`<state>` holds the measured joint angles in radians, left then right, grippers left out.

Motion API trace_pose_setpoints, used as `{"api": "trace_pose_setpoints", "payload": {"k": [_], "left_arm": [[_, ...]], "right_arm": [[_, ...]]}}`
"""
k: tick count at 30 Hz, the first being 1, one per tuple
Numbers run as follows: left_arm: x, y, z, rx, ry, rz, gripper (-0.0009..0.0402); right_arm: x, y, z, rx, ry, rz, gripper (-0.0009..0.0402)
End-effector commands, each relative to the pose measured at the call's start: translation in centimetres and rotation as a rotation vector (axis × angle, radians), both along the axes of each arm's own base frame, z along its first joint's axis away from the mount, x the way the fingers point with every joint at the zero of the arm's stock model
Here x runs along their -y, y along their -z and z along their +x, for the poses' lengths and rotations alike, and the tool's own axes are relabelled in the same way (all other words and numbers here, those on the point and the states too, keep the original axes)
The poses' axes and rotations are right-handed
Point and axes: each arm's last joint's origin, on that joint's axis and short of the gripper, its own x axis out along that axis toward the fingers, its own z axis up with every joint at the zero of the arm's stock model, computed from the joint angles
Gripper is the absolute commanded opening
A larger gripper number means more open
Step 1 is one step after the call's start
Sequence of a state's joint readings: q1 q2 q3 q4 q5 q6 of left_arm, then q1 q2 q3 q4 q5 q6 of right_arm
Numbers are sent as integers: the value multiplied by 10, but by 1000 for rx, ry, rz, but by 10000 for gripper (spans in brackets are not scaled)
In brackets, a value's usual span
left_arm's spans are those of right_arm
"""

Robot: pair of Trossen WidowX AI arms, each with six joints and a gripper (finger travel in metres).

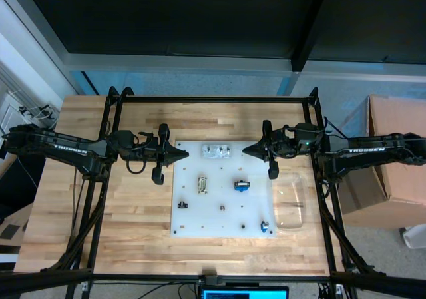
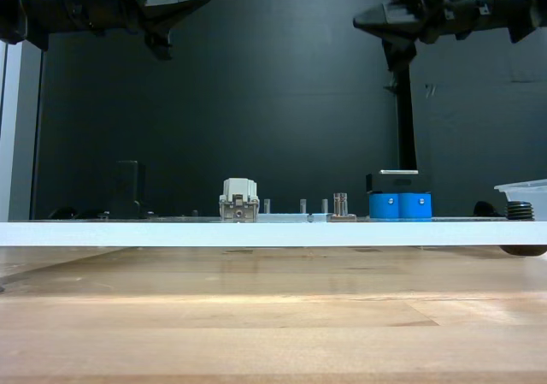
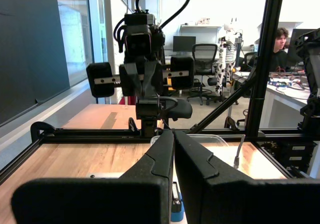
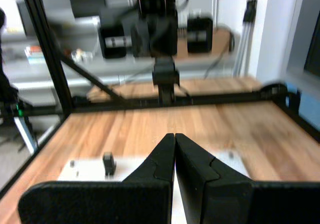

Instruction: Remove the RJ45 connector from the taskboard and place in the container

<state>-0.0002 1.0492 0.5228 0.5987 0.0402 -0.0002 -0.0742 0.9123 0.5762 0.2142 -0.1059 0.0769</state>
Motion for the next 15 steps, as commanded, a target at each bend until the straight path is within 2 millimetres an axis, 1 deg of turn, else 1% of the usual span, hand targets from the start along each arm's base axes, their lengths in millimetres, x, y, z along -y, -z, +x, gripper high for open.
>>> {"api": "trace_pose_setpoints", "payload": {"k": [1, 8, 15], "left_arm": [[0, 0, 0, 1, 0, 0, 0], [0, 0, 0, 0, 0, 0, 0], [0, 0, 0, 0, 0, 0, 0]], "right_arm": [[-4, -2, -8, -74, 8, -17, 0], [-13, -4, -25, -256, -32, -16, 0], [-35, -6, -38, -453, -23, -49, 0]]}}
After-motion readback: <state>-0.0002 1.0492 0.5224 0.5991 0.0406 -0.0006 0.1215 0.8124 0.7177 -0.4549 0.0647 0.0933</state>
